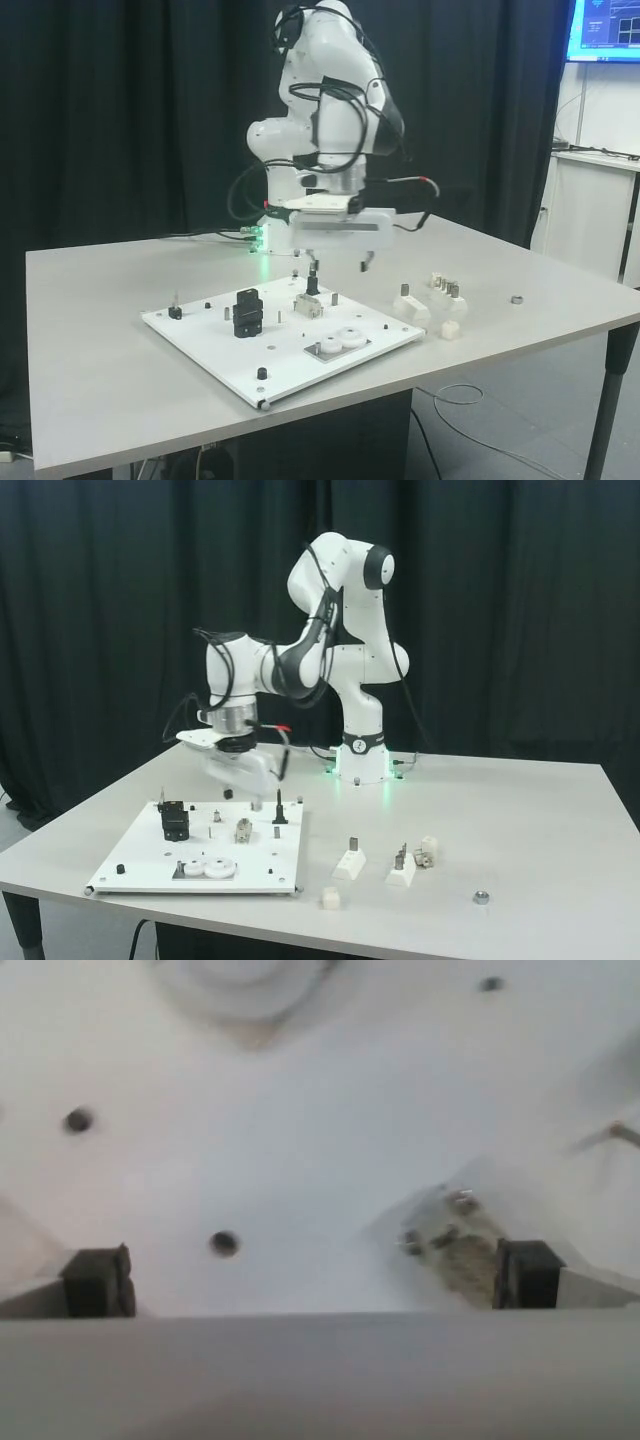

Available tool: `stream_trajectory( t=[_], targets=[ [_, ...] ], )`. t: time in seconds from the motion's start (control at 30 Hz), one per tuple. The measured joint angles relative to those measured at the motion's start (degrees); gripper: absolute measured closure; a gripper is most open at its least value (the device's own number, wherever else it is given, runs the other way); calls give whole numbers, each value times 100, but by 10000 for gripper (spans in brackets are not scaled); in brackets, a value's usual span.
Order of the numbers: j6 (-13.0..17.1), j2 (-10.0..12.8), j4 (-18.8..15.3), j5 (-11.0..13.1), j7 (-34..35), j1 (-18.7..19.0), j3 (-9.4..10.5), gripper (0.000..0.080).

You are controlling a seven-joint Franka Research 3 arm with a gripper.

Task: Pick round peg 4.

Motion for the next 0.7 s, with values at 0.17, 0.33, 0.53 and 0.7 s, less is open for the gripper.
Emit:
stream_trajectory(
  t=[0.17,0.33,0.53,0.7],
  targets=[
    [-29,-28,-1,0,-137,242,130,3],
    [-77,-31,-2,0,-261,521,301,3],
    [-90,-19,-19,-1,-253,882,534,3],
    [-59,36,-19,-1,29,1186,702,3]
  ],
)
